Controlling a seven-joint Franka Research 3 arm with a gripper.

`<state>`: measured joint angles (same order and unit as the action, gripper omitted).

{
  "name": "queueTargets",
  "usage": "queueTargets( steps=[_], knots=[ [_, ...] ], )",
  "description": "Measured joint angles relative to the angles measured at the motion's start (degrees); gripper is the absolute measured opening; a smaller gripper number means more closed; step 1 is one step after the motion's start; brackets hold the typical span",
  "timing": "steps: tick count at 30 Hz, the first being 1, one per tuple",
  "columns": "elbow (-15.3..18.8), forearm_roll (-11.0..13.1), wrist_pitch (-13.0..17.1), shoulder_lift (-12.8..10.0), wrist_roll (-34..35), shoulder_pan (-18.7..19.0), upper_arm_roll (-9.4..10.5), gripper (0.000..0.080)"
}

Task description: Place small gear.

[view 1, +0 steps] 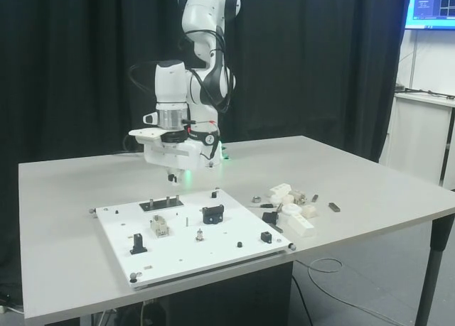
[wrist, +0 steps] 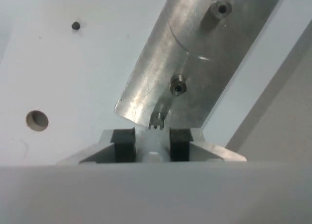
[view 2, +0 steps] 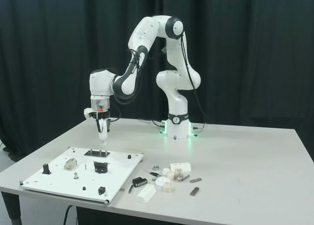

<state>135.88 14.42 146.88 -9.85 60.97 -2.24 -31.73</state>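
Note:
My gripper [wrist: 152, 142] is shut on a small white gear [wrist: 155, 128], whose teeth show between the black finger pads [wrist: 123, 145]. Below it lies a grey metal plate [wrist: 204, 63] with two upright pegs [wrist: 178, 85], the nearer peg just beyond the gear. In the room views the gripper [view 1: 171, 175] hangs a little above that metal plate [view 1: 161, 203] at the back of the white board [view 1: 213, 251]. The gear is too small to make out in the room views, where the gripper [view 2: 102, 135] hovers over the plate [view 2: 96, 153].
The white board [view 2: 59, 178] carries black brackets [view 2: 101, 166], a small grey block [view 2: 70, 162] and pins. Loose white and black parts [view 2: 169, 178] lie on the grey table [view 2: 245, 166] to the board's right. The board has holes [wrist: 37, 120].

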Motion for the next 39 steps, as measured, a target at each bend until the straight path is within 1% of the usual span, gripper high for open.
queueTargets(
  steps=[21, 25, 30, 35, 39],
  knots=[
    [-0.02, -0.20, -0.42, 0.42, 0.17, -0.09, -0.16, 0.0144],
    [-0.04, -0.83, -0.69, 0.49, -0.52, -0.10, -0.16, 0.0144],
    [-0.11, -2.70, -1.08, 0.60, -4.63, -0.03, -0.15, 0.0144],
    [-0.17, -3.42, -1.60, 0.63, -10.86, 0.22, -0.09, 0.0144],
    [-0.47, -3.63, -2.45, 0.64, -13.84, 0.70, -0.05, 0.0144]
  ],
)
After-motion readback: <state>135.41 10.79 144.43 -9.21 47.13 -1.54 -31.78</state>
